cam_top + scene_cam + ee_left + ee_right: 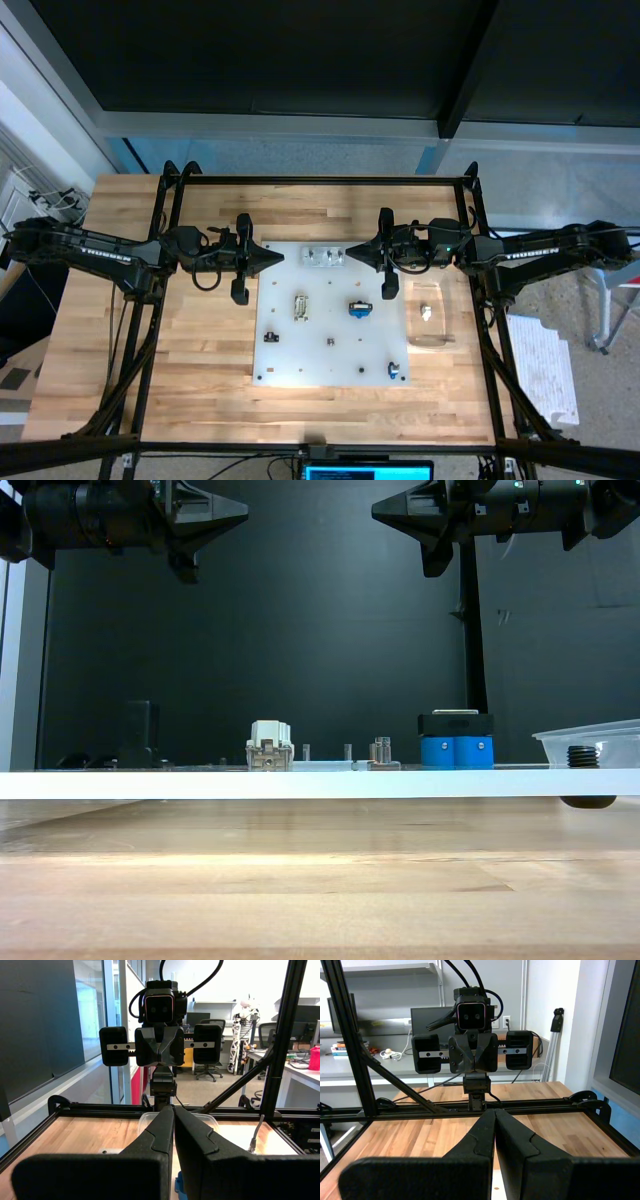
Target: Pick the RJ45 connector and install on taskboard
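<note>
Both arms hang high over the far edge of the board [300, 360], level and nose to nose with a gap between them. The left gripper [278, 258] is above the board's far left part, and in its own wrist view [173, 1110] the two fingers lie pressed together, clenched on nothing. The right gripper [350, 252] mirrors it above the far middle, and its wrist view [495, 1112] also shows fingers closed tight with nothing between them. From table height both grippers [245, 518] [375, 512] are well clear of everything below. The clear tray [410, 320] sits on the table [200, 350] just beside the board's right edge, under the right arm, with the pale block [427, 311] inside it. The blue jack [395, 371] is at the board's near right corner; from above it is too small for me to say what covers its top. In the left wrist view a thin grey cable [256, 1132] stands up off the white surface on the near side of the tray, its lower end down at the board. The connector seems to be there, at the jack, though I cannot tell whether it is seated.
</note>
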Controlling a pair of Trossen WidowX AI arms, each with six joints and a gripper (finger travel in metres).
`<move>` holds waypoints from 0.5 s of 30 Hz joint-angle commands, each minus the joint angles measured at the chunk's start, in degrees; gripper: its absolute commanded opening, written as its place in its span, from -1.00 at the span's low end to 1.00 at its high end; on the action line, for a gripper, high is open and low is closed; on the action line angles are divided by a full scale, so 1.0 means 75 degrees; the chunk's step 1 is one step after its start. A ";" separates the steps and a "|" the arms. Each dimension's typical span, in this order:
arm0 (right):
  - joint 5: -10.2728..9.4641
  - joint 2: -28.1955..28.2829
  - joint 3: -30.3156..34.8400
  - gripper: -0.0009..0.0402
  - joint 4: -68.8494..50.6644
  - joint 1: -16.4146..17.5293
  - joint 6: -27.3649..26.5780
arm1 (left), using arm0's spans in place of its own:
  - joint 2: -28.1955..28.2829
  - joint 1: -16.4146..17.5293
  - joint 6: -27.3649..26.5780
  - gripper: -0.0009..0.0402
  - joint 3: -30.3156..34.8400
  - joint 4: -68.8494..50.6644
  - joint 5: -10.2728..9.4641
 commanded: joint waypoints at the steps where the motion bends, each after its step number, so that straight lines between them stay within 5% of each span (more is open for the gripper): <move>1: 0.0000 0.0003 0.0000 -0.96 -0.0006 0.0003 0.0000 | 0.0000 0.0000 0.0000 -0.96 0.0000 0.0003 0.0000; 3: 0.0006 0.0003 0.0000 -0.96 -0.0015 0.0003 -0.0032 | 0.0000 0.0000 0.0000 -0.96 0.0000 0.0000 0.0000; 5: 0.0277 0.0006 0.0000 -0.96 -0.0236 0.0003 -0.0329 | 0.0003 0.0003 0.0000 -0.96 0.0000 0.0000 0.0000; 15: 0.0262 0.0009 0.0000 -0.96 -0.0358 0.0003 -0.0326 | 0.0000 0.0000 0.0000 -0.96 0.0000 0.0000 0.0000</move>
